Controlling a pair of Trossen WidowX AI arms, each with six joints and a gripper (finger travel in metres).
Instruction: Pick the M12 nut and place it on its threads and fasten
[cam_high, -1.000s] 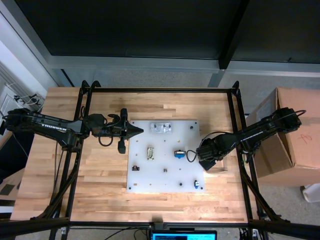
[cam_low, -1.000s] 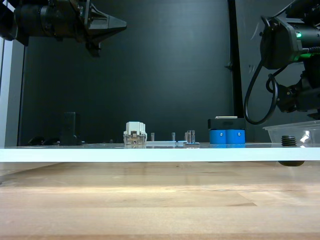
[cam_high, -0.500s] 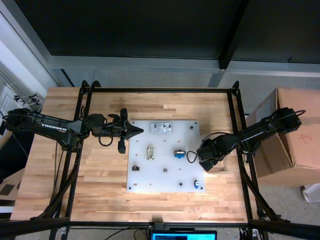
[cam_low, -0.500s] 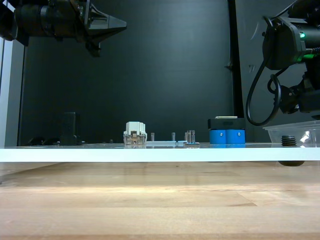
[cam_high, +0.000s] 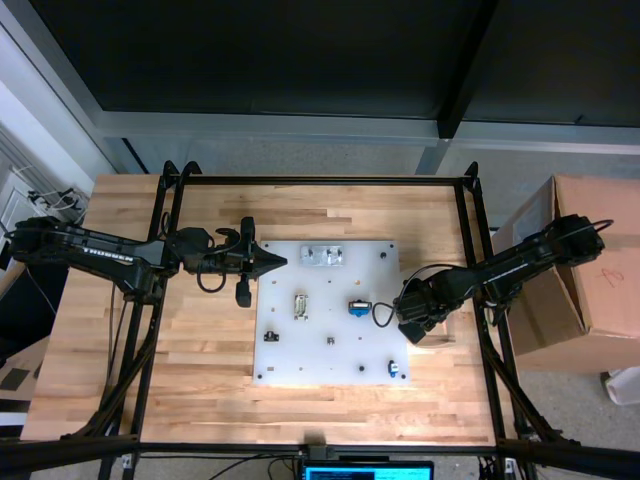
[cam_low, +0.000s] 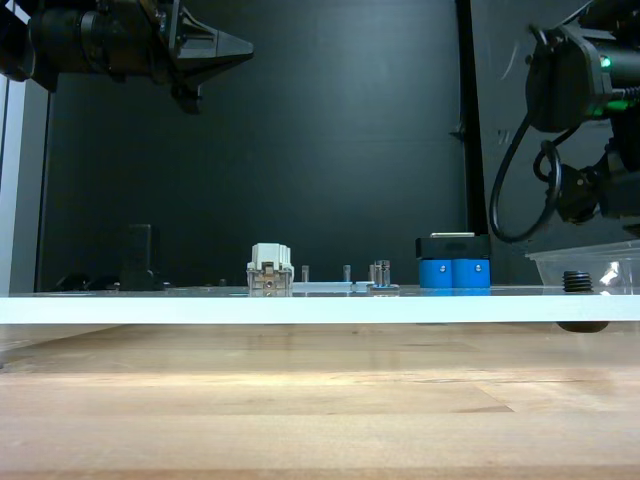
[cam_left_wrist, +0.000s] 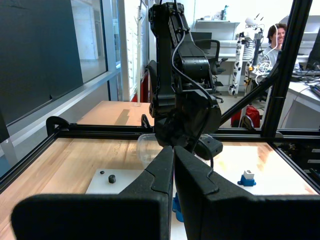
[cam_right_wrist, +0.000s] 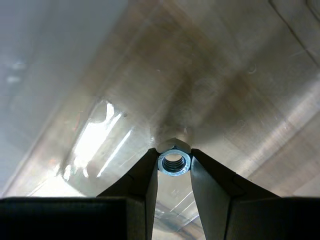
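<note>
Fingers (cam_right_wrist: 146, 175) of right gripper (cam_right_wrist: 174, 158) clamp M12 nut (cam_right_wrist: 174, 164) over tray (cam_low: 550, 268), board's (cam_high: 300, 350) 3 o'clock; left gripper (cam_high: 283, 262) closed, 9 o'clock; nut likely light, hard, slick: you grip flats

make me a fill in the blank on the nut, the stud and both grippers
The M12 nut is held over the clear tray by the ____ gripper.
The black stud shows its ribs, with ____ nut on it.
The left gripper, fingers ____, hangs high above the board's far left edge.
Missing: right (the right gripper); no; shut.

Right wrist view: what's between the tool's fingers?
The silver nut, held by the right tool above the clear tray. Left tool hovers at board's left edge.
</note>
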